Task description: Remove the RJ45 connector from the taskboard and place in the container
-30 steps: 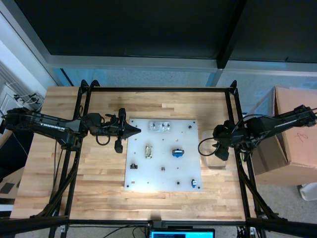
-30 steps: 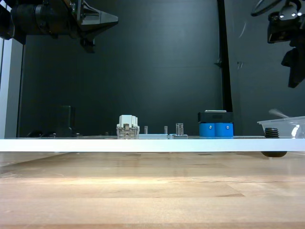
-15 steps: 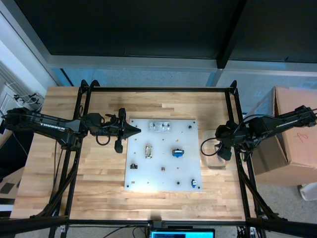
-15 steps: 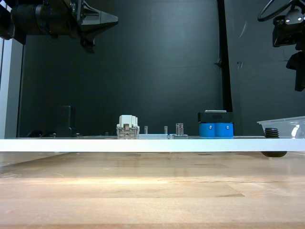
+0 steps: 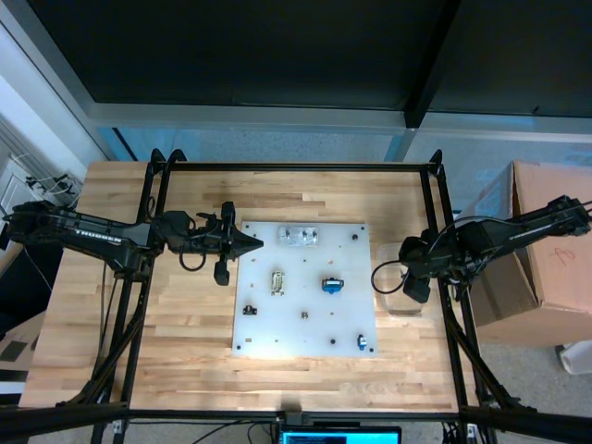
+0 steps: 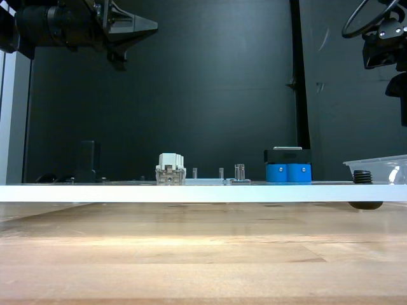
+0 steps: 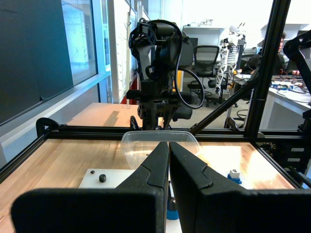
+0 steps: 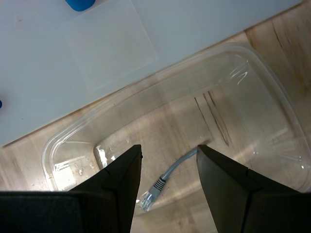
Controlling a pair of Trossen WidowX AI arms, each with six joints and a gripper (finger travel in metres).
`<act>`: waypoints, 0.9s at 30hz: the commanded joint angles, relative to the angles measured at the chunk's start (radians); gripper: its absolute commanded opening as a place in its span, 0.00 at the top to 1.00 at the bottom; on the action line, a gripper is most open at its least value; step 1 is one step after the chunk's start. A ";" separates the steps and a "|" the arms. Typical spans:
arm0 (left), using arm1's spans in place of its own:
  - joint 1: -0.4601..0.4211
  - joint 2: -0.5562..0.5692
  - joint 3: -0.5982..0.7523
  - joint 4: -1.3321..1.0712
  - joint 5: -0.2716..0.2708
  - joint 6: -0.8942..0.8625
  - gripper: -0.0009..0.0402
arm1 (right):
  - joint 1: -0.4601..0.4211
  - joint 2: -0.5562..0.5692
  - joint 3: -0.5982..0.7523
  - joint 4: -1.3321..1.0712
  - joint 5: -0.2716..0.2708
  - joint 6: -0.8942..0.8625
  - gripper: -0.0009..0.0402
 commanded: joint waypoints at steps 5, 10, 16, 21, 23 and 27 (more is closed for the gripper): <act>0.000 0.000 0.000 0.000 0.000 0.000 0.98 | 0.008 0.026 -0.002 -0.029 -0.015 0.021 0.60; 0.000 0.000 0.000 0.000 0.000 0.000 0.98 | 0.011 0.032 -0.018 -0.032 -0.025 0.045 0.60; 0.000 0.000 0.000 0.000 0.000 0.000 0.98 | 0.029 0.032 -0.042 -0.032 -0.046 0.073 0.60; 0.000 0.000 0.000 0.000 0.000 0.000 0.98 | 0.037 0.032 -0.045 -0.032 -0.047 0.082 0.60; 0.000 0.000 0.000 0.000 0.000 0.000 0.98 | 0.039 0.032 -0.045 -0.032 -0.047 0.087 0.60; 0.000 0.000 0.000 0.000 0.000 0.000 0.98 | 0.041 0.038 -0.045 -0.032 -0.048 0.087 0.60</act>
